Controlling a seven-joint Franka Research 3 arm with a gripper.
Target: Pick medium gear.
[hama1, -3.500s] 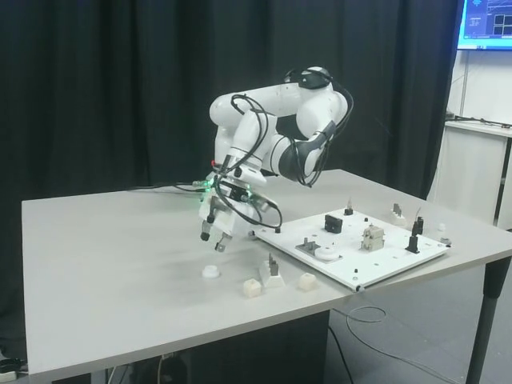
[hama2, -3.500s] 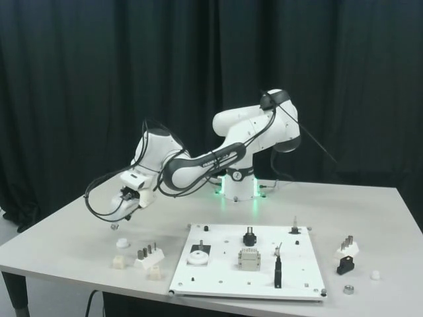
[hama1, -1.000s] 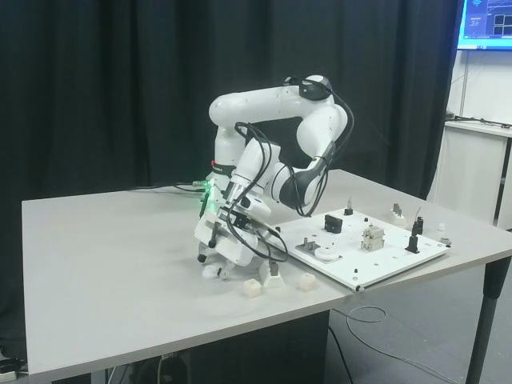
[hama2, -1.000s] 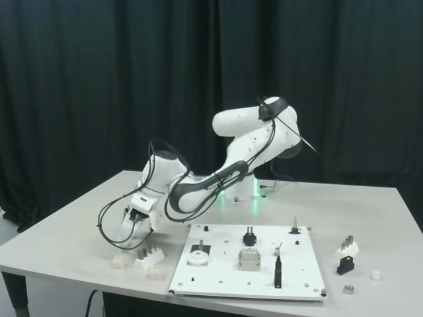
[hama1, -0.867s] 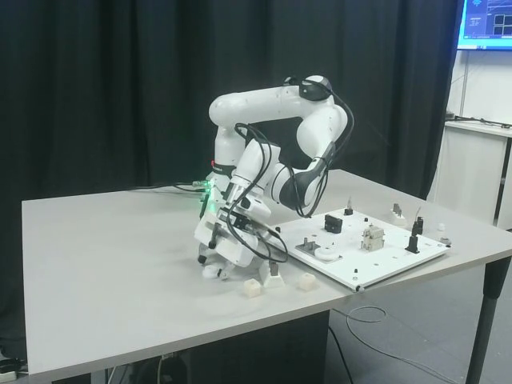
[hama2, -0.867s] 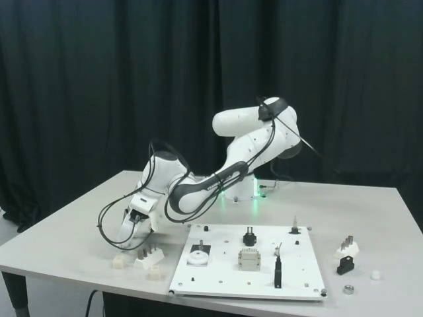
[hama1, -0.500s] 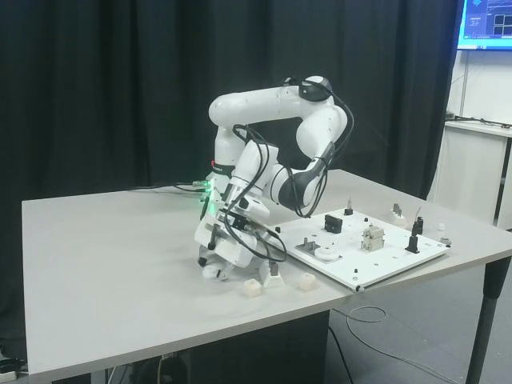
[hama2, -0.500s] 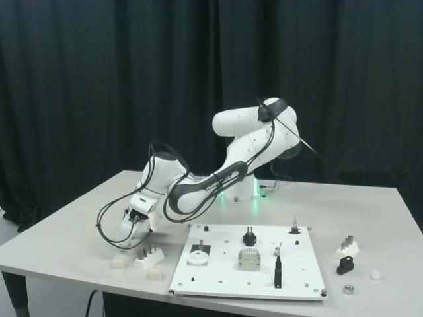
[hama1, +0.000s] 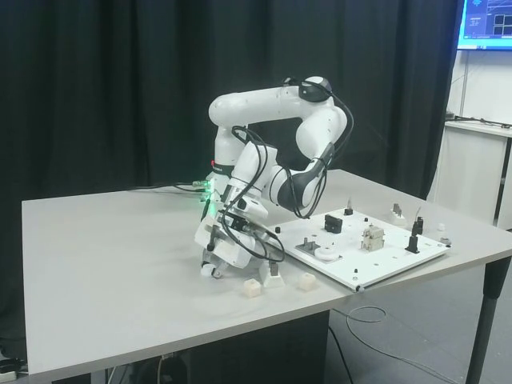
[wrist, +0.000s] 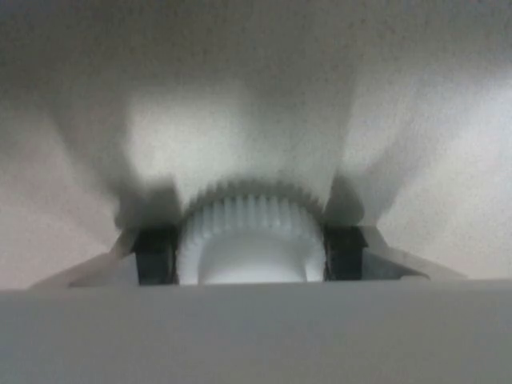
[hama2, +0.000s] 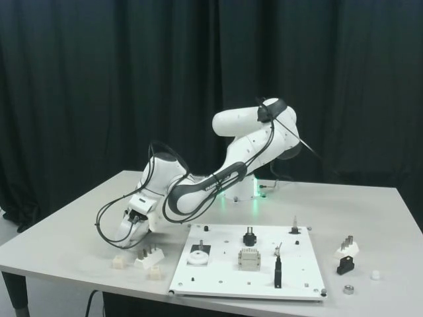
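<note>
wrist view: gripper [wrist: 250, 254] clamps medium gear [wrist: 250, 240], arm bent low.

White arm [hama1: 268, 108] bent low at frame centre, wrist tilted down, gripper [wrist: 251, 254] fingers [wrist: 156, 254] clamped on gear [wrist: 250, 240]

We see the medium gear [wrist: 250, 236], white, toothed rim with a raised round hub, sitting upright between the black fingertips [wrist: 156, 254] of our hand [wrist: 250, 256], touched on both sides
</note>
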